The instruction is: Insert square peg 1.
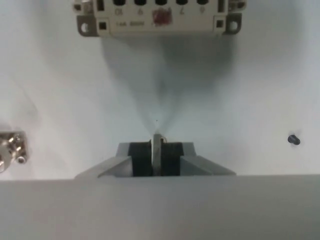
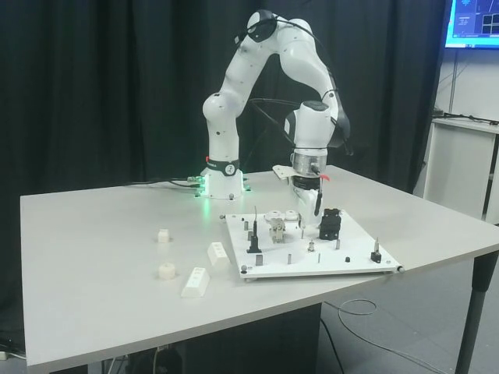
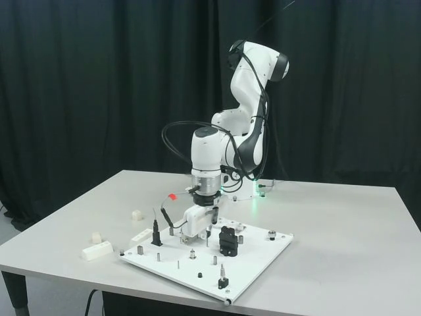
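Observation:
In the wrist view my gripper (image 1: pixel 157 150) is shut on a thin grey square peg (image 1: pixel 158 142) that stands upright between the black pads (image 1: pixel 140 159). The peg's tip hangs a little above the bare white board (image 1: pixel 240 100). From the room cameras the gripper (image 2: pixel 310 212) (image 3: pixel 206 236) points straight down over the middle of the white board (image 2: pixel 351 261) (image 3: pixel 263 260), between a metal fixture (image 2: pixel 278 222) and a black block (image 2: pixel 330 224) (image 3: pixel 229 241). The hole for the peg cannot be made out.
A white connector block (image 1: pixel 157 17), a small black screw (image 1: pixel 294 139) and a metal fitting (image 1: pixel 11 149) lie around the peg. A black stand with a pin (image 2: pixel 253 240) (image 3: pixel 156 236) and short posts stand on the board. White blocks (image 2: pixel 196 282) (image 3: pixel 97 251) lie on the grey table beside it.

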`<state>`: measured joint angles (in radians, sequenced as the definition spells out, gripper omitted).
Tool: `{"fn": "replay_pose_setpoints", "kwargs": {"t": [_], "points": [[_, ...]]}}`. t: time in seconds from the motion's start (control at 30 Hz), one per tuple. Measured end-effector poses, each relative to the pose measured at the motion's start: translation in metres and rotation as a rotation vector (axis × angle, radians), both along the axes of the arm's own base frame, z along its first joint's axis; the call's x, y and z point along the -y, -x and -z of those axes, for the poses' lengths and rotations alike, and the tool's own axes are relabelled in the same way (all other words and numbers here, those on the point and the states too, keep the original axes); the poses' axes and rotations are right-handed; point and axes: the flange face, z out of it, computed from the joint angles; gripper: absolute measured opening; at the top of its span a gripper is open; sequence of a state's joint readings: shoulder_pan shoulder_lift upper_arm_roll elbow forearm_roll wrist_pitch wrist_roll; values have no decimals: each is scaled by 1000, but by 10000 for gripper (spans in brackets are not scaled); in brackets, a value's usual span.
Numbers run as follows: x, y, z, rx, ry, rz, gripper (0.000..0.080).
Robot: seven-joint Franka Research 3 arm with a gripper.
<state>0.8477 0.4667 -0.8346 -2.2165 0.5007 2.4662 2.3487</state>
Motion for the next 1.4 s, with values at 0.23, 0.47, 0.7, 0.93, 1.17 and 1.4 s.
{"fn": "replay_pose_setpoints", "kwargs": {"t": [0.23, 0.47, 0.7, 0.93, 1.17, 1.4], "points": [[0, 0, 0, 0, 0, 0, 35], [-1, 1, 1, 1, -3, 2, 35], [-3, 1, 1, 2, -6, 3, 35], [-5, 1, 1, 3, -11, 4, 35], [-6, 1, 2, 5, -11, 3, 35], [-6, 1, 4, 4, -6, 4, 35]]}}
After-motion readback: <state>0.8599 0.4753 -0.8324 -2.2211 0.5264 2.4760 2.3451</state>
